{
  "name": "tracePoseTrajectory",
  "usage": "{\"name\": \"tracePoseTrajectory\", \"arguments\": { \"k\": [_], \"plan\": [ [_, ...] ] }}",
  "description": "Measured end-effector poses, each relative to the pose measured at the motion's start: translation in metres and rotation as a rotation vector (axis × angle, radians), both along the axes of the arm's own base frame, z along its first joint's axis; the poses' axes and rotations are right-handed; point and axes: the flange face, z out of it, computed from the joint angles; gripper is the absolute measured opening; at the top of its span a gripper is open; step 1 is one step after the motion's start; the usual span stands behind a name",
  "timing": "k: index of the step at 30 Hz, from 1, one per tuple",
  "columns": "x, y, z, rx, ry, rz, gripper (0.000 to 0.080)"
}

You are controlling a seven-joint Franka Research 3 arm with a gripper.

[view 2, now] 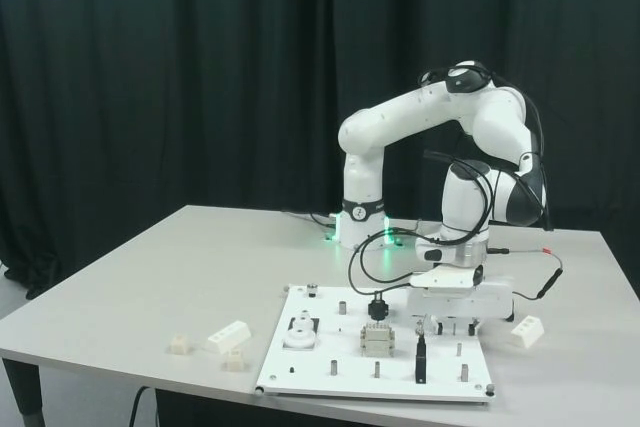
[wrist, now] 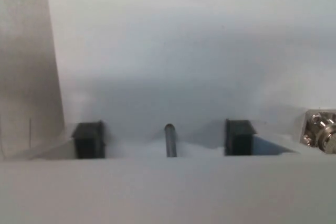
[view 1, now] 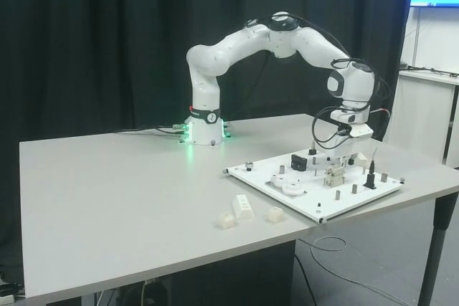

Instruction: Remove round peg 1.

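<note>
Fingers (wrist: 165, 139) straddle peg (wrist: 170, 140); connector (wrist: 321, 130) beside.

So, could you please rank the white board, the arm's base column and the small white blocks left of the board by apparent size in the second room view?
1. White board, clearly largest.
2. Arm's base column.
3. Small white blocks: each far smaller. Among them, the long one looks biggest; the other two look alike, so I would not rank them.

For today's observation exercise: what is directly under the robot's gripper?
Under the gripper, a thin grey peg stands upright between its two open black fingers, on the white board. The peg's base is hidden in the wrist view.
</note>
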Motion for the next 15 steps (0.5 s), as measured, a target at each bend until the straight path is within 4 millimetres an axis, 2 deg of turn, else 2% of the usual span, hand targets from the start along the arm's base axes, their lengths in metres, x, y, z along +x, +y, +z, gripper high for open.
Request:
{"name": "tracePoseTrajectory", "arguments": {
  "k": [2, 3, 8, 9, 15],
  "plan": [
    [0.0, -0.0001, -0.0002, -0.001, 0.0, 0.0, 0.079],
    [0.0, -0.0001, -0.0002, -0.001, 0.0, -0.001, 0.0444],
    [0.0, -0.0004, -0.0006, -0.002, 0.0, -0.001, 0.0444],
    [0.0, -0.0005, -0.0006, -0.002, 0.0, -0.001, 0.0276],
    [0.0002, -0.001, -0.001, -0.005, 0.0, -0.001, 0.0276]
  ]
}}
